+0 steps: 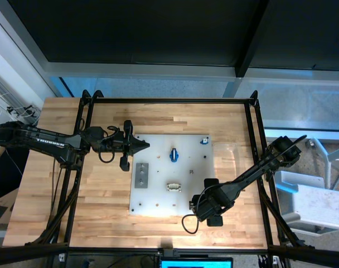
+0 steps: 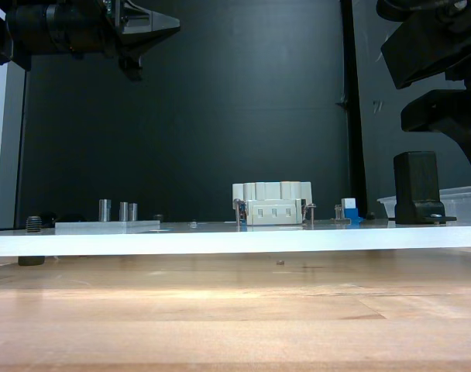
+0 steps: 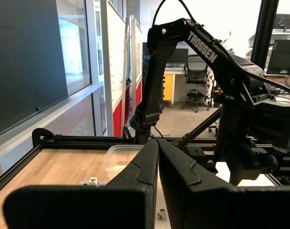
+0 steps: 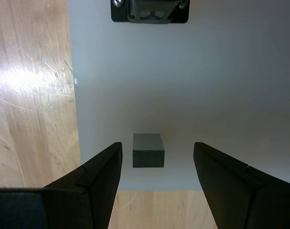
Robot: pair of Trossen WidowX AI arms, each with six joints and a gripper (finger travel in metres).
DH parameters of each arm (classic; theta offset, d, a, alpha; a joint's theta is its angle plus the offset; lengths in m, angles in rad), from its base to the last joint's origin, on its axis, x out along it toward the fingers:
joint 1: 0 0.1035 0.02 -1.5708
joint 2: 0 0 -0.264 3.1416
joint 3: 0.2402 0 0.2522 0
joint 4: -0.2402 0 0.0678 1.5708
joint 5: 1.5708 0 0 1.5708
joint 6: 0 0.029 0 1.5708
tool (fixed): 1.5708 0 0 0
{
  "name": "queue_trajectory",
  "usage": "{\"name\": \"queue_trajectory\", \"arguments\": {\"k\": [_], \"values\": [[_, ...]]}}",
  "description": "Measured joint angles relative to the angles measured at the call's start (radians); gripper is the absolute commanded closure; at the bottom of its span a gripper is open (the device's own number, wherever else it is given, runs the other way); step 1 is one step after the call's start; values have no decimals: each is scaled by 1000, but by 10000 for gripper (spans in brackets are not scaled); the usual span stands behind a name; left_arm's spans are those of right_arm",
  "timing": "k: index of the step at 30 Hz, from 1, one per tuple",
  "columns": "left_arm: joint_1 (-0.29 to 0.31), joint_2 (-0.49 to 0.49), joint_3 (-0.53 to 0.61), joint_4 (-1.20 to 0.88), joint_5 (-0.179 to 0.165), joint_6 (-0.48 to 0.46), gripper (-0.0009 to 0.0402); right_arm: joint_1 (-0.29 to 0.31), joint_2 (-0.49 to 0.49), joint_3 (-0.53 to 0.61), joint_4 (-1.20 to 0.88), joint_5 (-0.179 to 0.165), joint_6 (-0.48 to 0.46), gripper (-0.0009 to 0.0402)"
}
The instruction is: Pick the 16mm bar from the taskboard and place it in the container
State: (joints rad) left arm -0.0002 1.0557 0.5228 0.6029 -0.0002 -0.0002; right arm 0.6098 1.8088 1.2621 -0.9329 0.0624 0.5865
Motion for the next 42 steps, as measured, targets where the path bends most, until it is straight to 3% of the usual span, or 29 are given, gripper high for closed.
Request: {"name": "queue_trajectory", "arguments": {"k": [8,21,30,42], "values": [[0,0,0,0,0,0,393,2,-4,-25,39,-1,3,198],[0,0,0,0,0,0,393,5,-16,-28,36,-4,7,312],[0,0,0,0,0,0,393,5,-19,-28,35,-6,10,366],[0,0,0,0,0,0,393,6,-46,-28,32,-3,11,390]]}}
